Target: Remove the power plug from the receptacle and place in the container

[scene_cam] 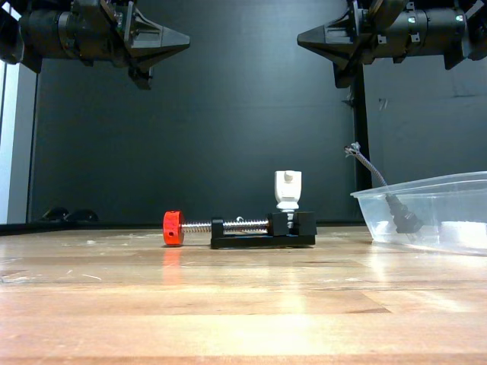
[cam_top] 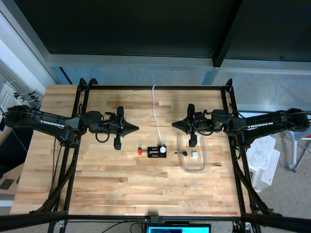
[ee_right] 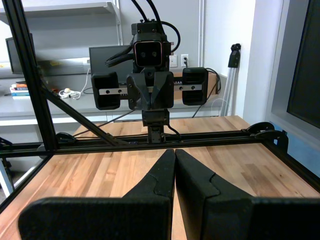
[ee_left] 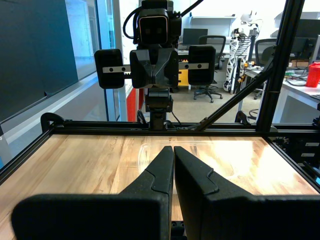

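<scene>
Pale butcher-block wood forms the table (cam_top: 116, 189), ringed by a black metal frame (cam_top: 121, 87), with a dark wall panel behind it and grey floor past the far edge. The wrist views show a lab beyond, with office chairs, monitors, shelving and glass panels.

Near the table's middle sits a black clamp (scene_cam: 262, 232) with a red-orange knob (scene_cam: 173, 228) at its left end. The white receptacle (scene_cam: 288, 190) stands upright in the clamp, and a long white cord (cam_top: 156, 114) runs from it toward the far edge. Just right of the clamp lies the clear container (scene_cam: 456, 199). The power plug (scene_cam: 403, 219) rests inside it against the left wall, its frayed wire stub poking up over the rim. A small white cube (cam_top: 194, 155) lies near it in the tray.

The left gripper (ee_left: 173, 150) hangs high over the table left of the clamp, its fingers pressed together on nothing. The right gripper (ee_right: 175, 152) hangs at matching height near the container's far end, fingers likewise closed and empty. The two tips face each other, well apart.
</scene>
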Tool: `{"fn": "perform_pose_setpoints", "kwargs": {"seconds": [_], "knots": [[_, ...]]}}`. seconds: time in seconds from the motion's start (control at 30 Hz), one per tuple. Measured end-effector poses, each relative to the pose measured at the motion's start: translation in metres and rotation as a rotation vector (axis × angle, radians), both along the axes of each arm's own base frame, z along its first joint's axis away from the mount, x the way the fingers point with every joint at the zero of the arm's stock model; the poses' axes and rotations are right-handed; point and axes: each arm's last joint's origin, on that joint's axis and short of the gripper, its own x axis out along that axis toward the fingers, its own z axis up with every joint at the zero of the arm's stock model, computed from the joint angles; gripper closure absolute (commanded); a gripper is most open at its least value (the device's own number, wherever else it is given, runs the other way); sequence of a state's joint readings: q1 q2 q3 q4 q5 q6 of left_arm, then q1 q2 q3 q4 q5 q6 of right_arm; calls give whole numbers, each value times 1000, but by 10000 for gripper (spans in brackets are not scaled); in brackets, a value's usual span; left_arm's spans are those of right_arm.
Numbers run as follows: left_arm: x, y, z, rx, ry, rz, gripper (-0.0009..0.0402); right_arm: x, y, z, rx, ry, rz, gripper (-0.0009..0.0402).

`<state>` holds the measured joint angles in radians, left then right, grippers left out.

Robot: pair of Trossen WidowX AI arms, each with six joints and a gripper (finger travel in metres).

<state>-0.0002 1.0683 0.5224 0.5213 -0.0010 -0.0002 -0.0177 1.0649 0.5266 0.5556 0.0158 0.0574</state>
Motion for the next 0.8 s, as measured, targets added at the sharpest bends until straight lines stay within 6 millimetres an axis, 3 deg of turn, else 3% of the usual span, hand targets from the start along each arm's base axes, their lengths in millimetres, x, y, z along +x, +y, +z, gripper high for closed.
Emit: {"fn": "perform_pose_setpoints", "kwargs": {"seconds": [0.8], "knots": [[0,0,0,0,0,0,393,1,4,0,-12,1,26,393]]}}
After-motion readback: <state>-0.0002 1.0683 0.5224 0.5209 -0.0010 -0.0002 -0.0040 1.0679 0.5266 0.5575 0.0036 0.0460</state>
